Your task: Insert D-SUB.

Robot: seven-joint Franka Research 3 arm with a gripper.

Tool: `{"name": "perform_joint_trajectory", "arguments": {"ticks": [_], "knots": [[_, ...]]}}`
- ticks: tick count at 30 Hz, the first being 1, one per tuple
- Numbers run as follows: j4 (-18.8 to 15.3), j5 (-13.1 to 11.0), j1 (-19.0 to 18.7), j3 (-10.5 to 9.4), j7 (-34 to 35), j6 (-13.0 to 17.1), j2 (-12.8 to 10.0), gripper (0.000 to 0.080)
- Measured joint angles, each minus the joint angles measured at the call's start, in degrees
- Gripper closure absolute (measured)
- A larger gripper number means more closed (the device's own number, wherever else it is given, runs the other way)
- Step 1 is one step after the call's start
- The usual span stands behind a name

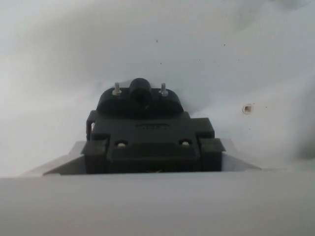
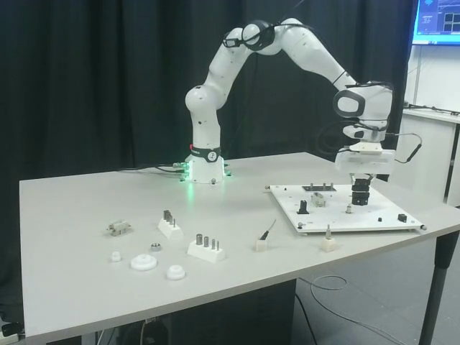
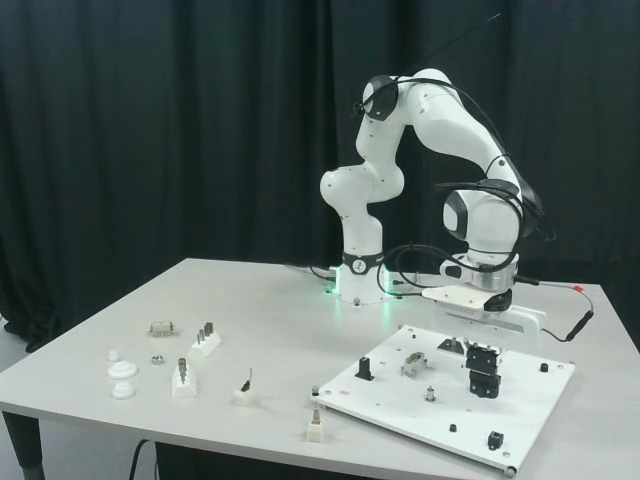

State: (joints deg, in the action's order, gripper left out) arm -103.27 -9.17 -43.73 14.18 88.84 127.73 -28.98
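Hand [image 3: 484,372] grasping the black D-SUB connector [image 1: 147,132], poised low over the white board [image 3: 520,410] at the bench [image 2: 72,215] end away from the loose parts. Connector held upright between the fingers, its two screw posts and round cable boss visible in the wrist view against the white board surface. From the room views, connector bottom near the board, touching or just above cannot be told. Black mounts [image 3: 365,368] and small upright pins [image 2: 328,231] scattered across the board nearby. White arm [image 2: 302,50] arched over from its base [image 2: 205,169], green light at the base. Well apart on the bench: white peg blocks [image 2: 206,248], white round gears [image 2: 144,262], a small grey metal part [image 2: 118,228]. Black curtain [image 3: 150,130] behind everything.
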Motion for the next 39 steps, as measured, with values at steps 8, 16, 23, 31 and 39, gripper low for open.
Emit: {"name": "perform_joint_trajectory", "arguments": {"ticks": [8,16,23,31,39], "knots": [[-0.1,-0.2,-0.1,-0.01,0.0,0.3,0.0,0.0416],[-0.2,-0.5,-0.3,-0.11,0.0,1.0,0.0,0.0416],[-0.3,-0.5,-0.4,-0.13,-0.5,1.2,0.0,0.0416],[-0.3,-0.5,-0.4,-0.11,-2.0,1.4,0.0,0.0416],[-0.3,-0.5,-0.4,-0.08,-2.4,1.4,0.0,0.0416]]}}
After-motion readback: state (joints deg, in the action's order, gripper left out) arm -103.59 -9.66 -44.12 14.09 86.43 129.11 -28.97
